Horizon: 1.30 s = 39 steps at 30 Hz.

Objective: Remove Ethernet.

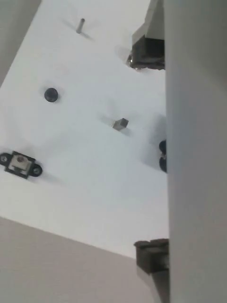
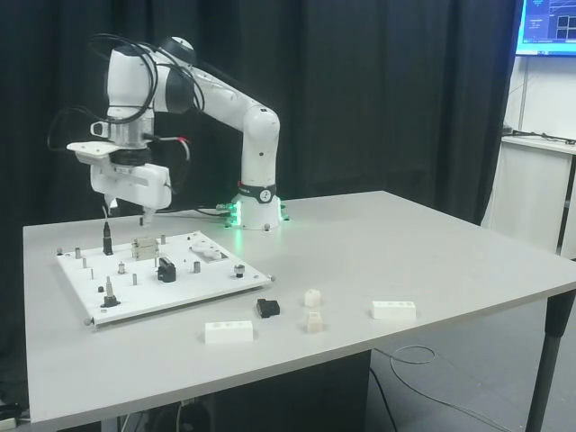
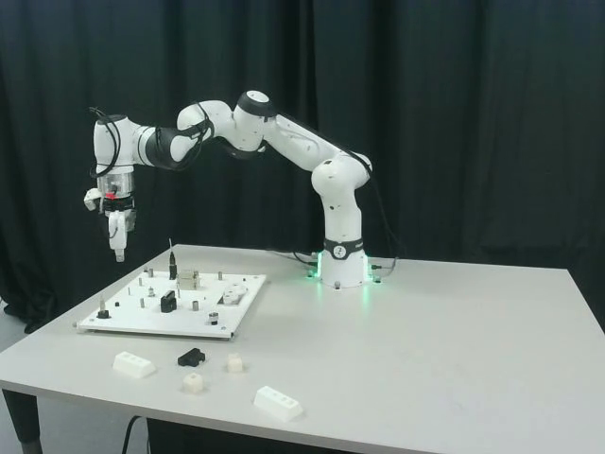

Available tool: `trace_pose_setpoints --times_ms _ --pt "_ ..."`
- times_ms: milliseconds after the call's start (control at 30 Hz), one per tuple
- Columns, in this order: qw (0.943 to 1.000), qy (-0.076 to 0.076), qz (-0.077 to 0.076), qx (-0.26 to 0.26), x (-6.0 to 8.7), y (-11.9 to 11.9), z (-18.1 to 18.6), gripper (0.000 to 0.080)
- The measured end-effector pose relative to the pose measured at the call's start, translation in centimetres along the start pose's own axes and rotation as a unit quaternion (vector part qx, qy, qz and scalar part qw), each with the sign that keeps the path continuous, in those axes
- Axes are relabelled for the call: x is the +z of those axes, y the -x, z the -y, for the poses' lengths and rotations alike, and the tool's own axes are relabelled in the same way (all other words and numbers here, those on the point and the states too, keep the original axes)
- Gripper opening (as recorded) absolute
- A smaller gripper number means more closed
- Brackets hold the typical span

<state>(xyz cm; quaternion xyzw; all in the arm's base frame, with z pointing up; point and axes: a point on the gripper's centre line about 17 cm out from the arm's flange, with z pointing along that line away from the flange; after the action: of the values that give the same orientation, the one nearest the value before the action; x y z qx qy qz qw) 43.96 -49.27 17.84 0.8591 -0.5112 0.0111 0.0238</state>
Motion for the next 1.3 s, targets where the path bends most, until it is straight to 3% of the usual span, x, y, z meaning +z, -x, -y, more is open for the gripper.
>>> trace_pose_setpoints --times_ms 133,533,700,1300 --pt "0.9986 -0.007 -0.005 0.053 0.1 -0.3 0.1 0.08" --pt "0.9842 -0.015 -0.022 0.175 2.1 -1.1 0.5 0.08" --pt "0.9819 -0.013 -0.027 0.187 3.1 -1.4 0.1 0.08" --pt "0.9774 -0.029 -0.033 0.207 6.7 -2.7 -1.1 0.08"
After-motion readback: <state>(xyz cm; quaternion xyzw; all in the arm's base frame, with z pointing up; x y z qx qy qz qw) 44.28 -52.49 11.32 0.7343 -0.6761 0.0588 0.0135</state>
